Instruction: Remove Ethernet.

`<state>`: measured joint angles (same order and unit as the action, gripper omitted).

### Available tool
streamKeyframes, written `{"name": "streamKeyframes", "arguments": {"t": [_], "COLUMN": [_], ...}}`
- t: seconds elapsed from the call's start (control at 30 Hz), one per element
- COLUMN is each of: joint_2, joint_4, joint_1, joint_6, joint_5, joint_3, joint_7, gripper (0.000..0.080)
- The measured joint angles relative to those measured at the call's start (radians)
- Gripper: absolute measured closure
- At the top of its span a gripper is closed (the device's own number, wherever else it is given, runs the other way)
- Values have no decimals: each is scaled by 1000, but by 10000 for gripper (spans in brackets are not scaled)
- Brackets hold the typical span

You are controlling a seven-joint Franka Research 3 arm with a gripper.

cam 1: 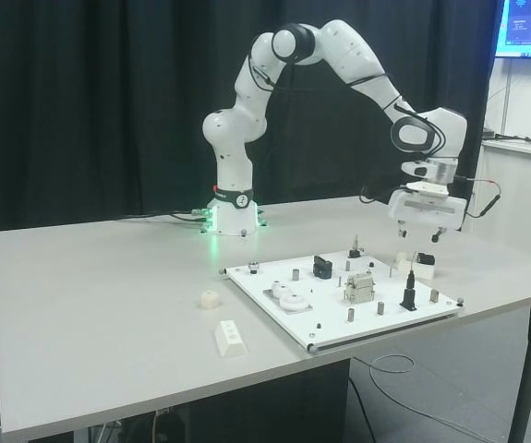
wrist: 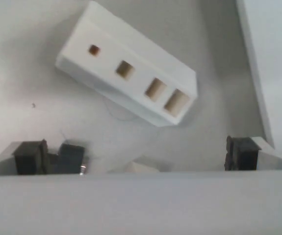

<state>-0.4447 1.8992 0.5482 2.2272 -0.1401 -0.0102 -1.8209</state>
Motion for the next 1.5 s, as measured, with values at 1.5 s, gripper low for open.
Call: {"name": "streamKeyframes", "arguments": {"t": [1.5], "joint_2": [200], "joint_4": [192], "joint_1": [-10], "joint_6": [-145], "joint_5": [-89], "joint_3": [56], "joint_7": [-517], "gripper": [3]}}
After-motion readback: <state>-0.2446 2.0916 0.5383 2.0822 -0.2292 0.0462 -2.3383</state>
